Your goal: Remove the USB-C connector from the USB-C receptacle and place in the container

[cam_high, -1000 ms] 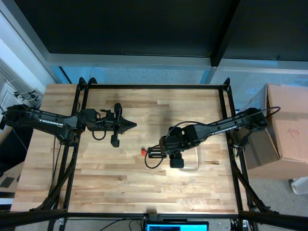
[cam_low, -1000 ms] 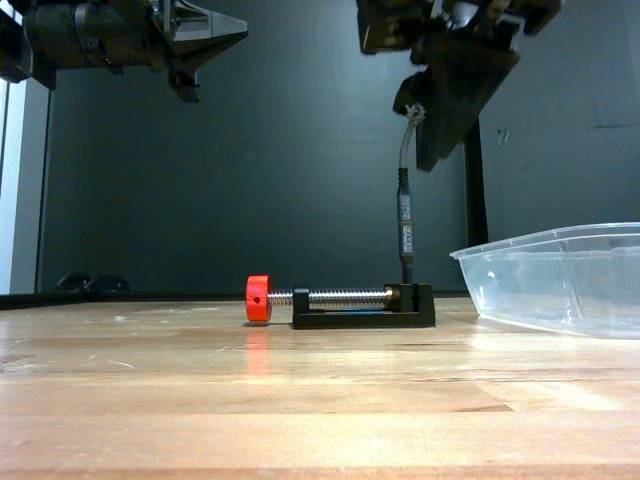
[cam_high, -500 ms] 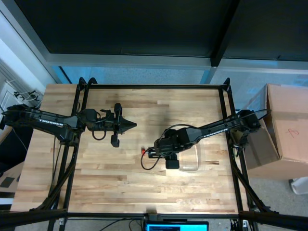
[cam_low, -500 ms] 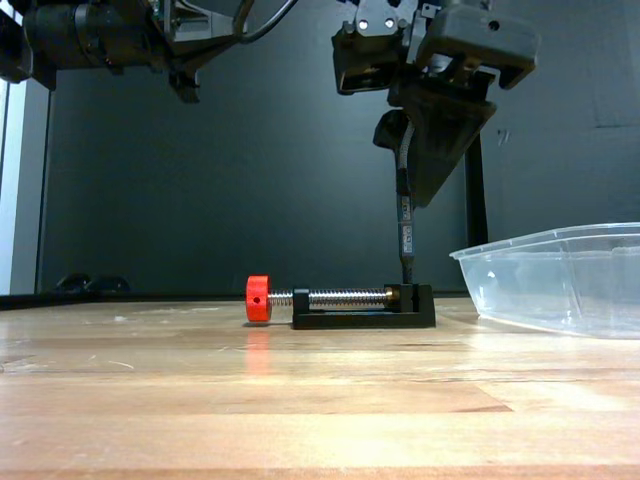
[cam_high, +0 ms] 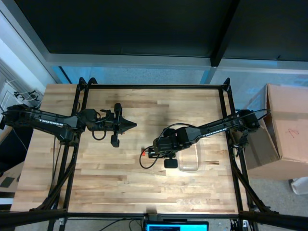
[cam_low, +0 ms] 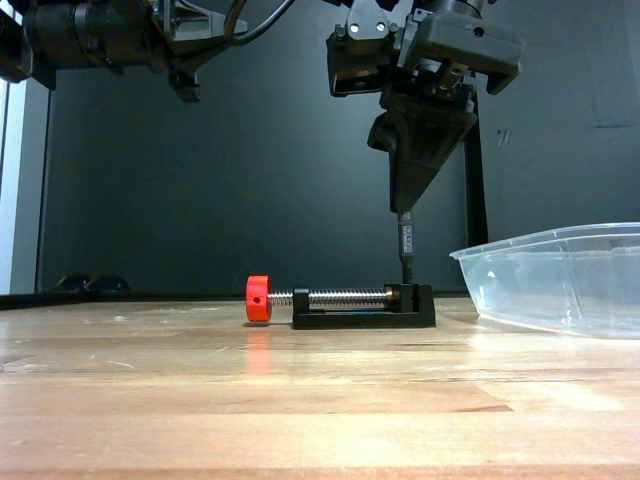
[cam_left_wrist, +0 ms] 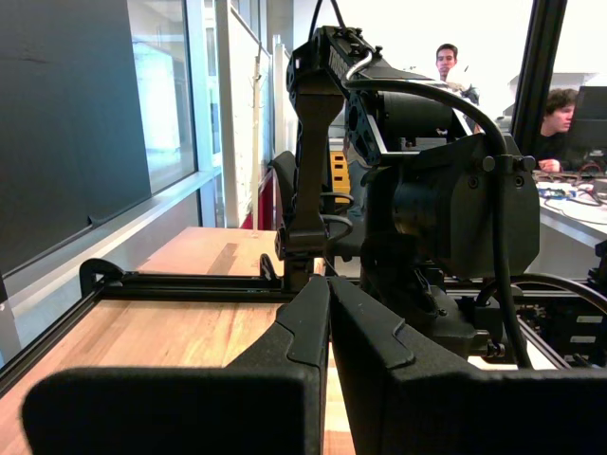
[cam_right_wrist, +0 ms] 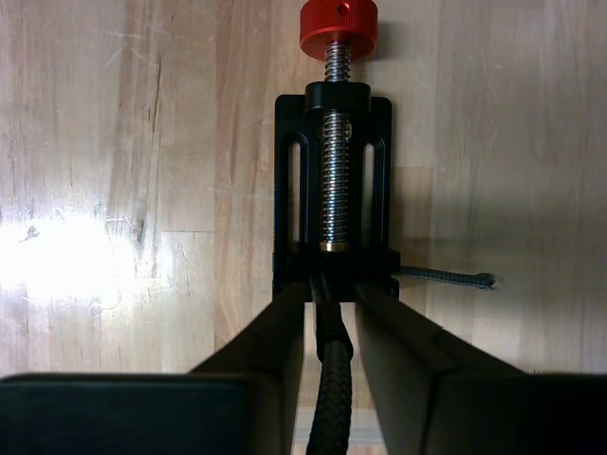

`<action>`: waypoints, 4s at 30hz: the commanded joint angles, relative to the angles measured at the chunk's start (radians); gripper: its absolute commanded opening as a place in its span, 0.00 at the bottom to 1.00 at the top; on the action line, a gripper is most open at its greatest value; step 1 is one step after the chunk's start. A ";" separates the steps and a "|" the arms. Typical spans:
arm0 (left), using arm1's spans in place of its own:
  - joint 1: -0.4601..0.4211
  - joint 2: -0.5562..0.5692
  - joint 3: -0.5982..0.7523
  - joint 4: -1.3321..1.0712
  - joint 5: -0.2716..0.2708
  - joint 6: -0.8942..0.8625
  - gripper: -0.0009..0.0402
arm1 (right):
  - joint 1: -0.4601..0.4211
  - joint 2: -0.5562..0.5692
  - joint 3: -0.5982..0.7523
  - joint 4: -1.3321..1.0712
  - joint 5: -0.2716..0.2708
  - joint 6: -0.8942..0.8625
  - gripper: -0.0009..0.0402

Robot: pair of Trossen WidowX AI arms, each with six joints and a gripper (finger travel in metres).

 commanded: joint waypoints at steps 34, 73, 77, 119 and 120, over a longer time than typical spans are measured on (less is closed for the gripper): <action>0.000 0.000 0.000 0.000 0.000 0.000 0.02 | -0.004 -0.074 0.083 -0.099 0.009 0.005 0.02; 0.000 0.000 0.000 0.000 0.000 0.000 0.02 | 0.018 -0.327 -0.174 -0.142 0.009 0.038 0.02; 0.000 0.000 0.000 0.000 0.000 0.000 0.02 | 0.035 -0.396 -0.264 -0.129 0.009 0.058 0.02; 0.000 0.000 0.000 0.000 0.000 0.000 0.02 | 0.066 -0.461 -0.566 0.125 0.008 0.109 0.63; 0.000 0.000 0.000 0.000 0.000 0.000 0.02 | 0.066 -0.461 -0.554 0.108 0.009 0.109 0.64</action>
